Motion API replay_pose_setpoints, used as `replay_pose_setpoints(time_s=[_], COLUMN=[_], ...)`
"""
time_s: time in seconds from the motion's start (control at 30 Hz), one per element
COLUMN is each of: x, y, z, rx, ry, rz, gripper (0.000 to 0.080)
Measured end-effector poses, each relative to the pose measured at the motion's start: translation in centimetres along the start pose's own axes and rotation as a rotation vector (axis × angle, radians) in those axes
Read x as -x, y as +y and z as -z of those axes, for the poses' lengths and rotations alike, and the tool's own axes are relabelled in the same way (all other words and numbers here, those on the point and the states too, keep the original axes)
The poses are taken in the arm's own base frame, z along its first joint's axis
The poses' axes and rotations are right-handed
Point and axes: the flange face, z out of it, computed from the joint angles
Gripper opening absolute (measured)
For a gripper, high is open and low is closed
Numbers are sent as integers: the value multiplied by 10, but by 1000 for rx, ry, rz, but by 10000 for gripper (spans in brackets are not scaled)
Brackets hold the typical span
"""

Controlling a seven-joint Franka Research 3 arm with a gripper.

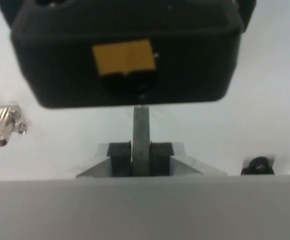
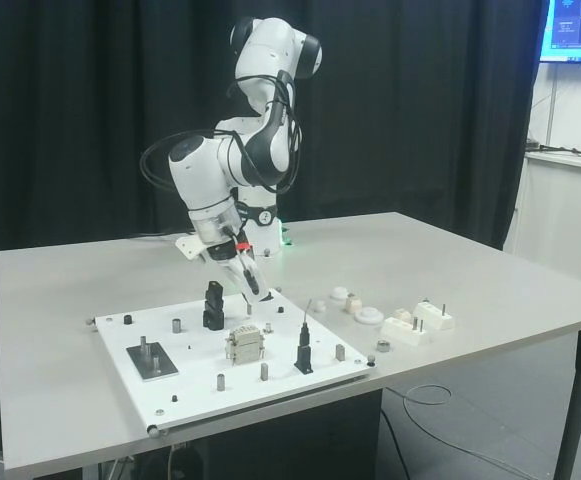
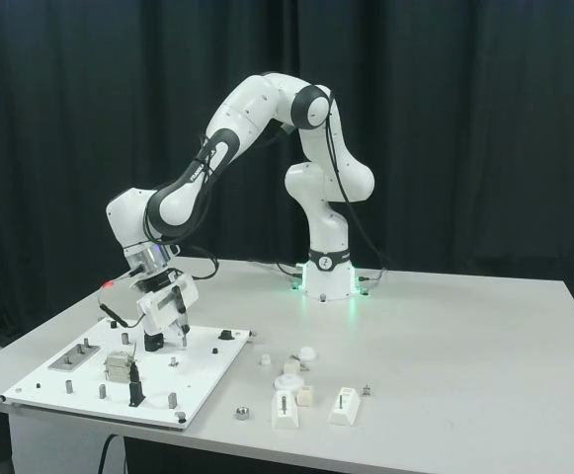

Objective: Insert square peg 2.

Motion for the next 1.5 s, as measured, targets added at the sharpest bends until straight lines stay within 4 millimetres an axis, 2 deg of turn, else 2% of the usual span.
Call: replay_pose_setpoints(time_s=[1.5], x=[-1], y=[-3], z=[-7], rx=[-9], ry=[16], rz=[17], gripper=[76])
